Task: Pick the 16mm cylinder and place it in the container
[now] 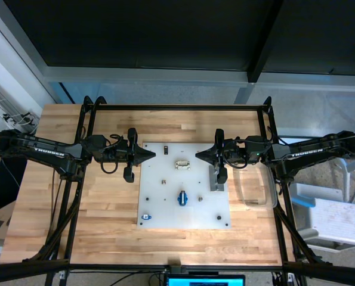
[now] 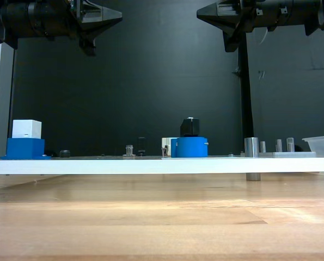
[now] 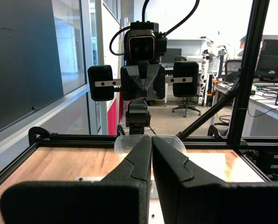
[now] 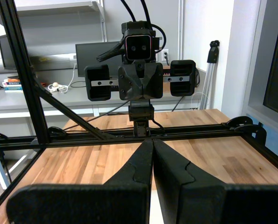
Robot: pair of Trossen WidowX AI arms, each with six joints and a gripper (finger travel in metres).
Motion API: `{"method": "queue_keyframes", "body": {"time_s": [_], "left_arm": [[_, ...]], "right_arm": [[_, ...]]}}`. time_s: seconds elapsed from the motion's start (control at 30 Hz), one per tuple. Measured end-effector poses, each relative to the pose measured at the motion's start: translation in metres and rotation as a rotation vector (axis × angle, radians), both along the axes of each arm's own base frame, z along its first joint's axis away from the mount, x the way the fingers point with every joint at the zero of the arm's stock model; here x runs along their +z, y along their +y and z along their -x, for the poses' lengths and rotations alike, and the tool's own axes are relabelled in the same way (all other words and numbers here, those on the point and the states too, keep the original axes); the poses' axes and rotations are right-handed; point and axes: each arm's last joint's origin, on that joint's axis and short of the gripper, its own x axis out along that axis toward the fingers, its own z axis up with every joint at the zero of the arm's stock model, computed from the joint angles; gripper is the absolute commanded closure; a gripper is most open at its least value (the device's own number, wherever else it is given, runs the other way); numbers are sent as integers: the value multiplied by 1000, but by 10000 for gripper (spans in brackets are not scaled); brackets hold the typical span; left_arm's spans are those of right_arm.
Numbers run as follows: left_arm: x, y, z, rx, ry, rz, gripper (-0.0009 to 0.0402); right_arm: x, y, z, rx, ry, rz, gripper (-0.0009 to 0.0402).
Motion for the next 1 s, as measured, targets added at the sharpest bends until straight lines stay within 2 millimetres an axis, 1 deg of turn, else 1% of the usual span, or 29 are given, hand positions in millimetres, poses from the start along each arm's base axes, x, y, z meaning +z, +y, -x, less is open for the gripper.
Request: {"method": "queue_keyframes", "body": {"time_s": [0.33,0.43,0.67,0.87,1.0], "left_arm": [[0,0,0,0,0,0,393],[0,0,0,0,0,0,393],[0,0,0,0,0,0,393],[0,0,0,0,0,0,393],[0,0,0,0,0,0,393]], "right_arm": [[0,0,0,-1,0,0,393],[0,0,0,0,1,-29,393],[-4,-1,-1,-9,75,-54,393],[14,0,-3,-11,160,-45,393],[24,0,-4,-15,304,-35,393]]}}
